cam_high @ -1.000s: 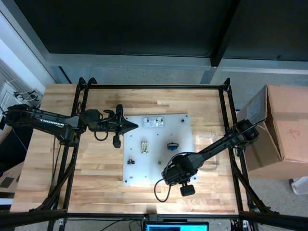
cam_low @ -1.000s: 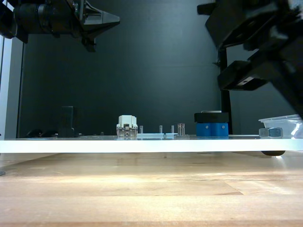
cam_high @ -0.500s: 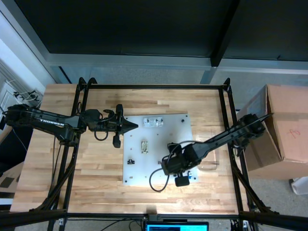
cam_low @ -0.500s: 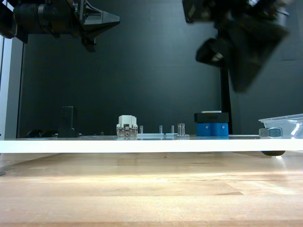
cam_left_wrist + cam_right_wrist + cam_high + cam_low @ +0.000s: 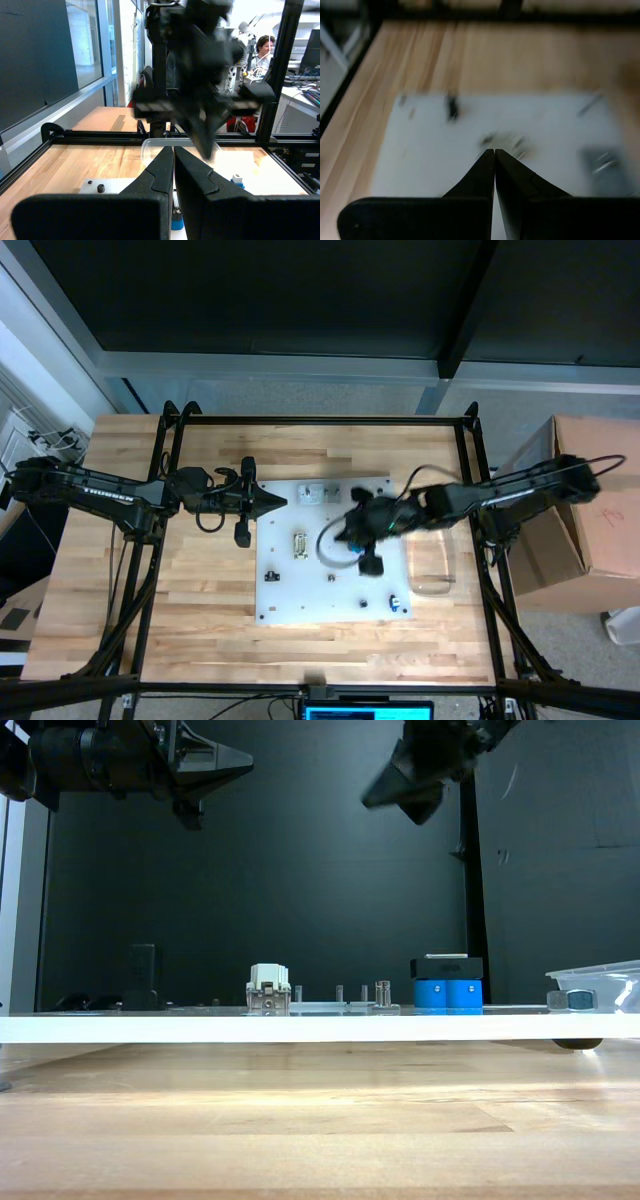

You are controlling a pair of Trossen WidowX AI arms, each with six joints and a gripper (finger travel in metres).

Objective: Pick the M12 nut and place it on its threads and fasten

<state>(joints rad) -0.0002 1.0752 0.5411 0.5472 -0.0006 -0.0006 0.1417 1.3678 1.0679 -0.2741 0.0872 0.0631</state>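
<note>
M12 nut (image 5: 578,1001) shows at the far right of the low view, flat against the white board (image 5: 290,590) with no ribs visible under it. In the high view it shows as a small pale spot at the board's lower right corner, outside the clear tray (image 5: 445,585). So you can take it as on its stud and, by my reading, run well down. How tight it is cannot be told.

Your right hand (image 5: 494,151) is clenched on nothing: its own camera shows the two fingers meeting with no metal between them. It hangs high over the middle of the board, above centre in the high view, well apart from the nut.

Your left hand (image 5: 280,502) hovers at the board's upper left edge, fingers also pressed together and empty.

Any further turn depends on this: from the right hand the nut lies down and to the right in the high view, back toward that arm's own side. The right arm is the nearer one by far. The stud's axis is upright, so you would come straight down over it.
</note>
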